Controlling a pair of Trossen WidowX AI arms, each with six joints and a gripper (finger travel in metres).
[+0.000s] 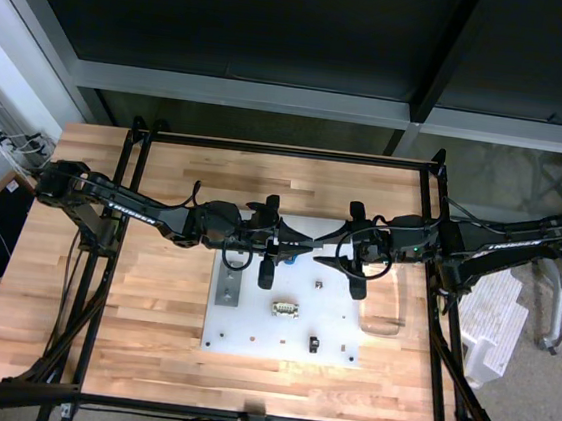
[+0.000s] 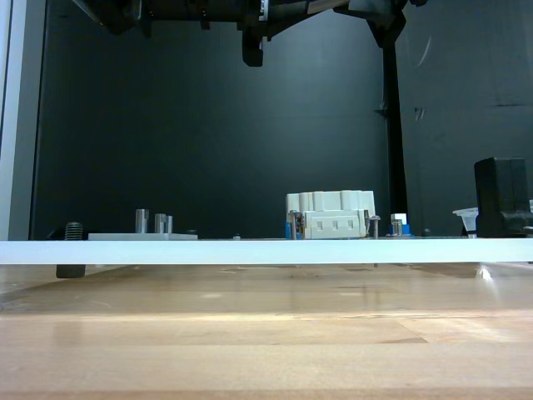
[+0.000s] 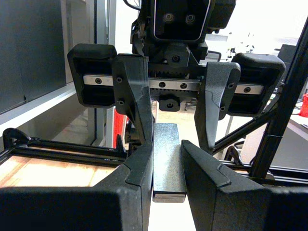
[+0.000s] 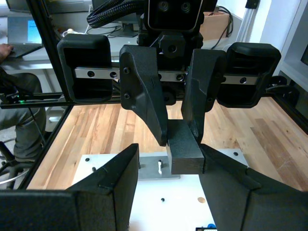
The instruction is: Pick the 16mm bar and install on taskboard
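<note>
Hanging in the air above the white taskboard, the 16mm bar is a dark, matte block with square edges. The left gripper clamps it between both fingers. The right gripper stands spread around its other end. The board lies on a wooden table, with a dark wall behind.

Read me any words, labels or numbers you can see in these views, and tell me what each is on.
None can be read.
White lettering on the left arm: too small to read.
White lettering on the right arm: too small to read.
Unmarked: left gripper, shut on the 16mm bar above the taskboard; right gripper, open around the bar's other end.
</note>
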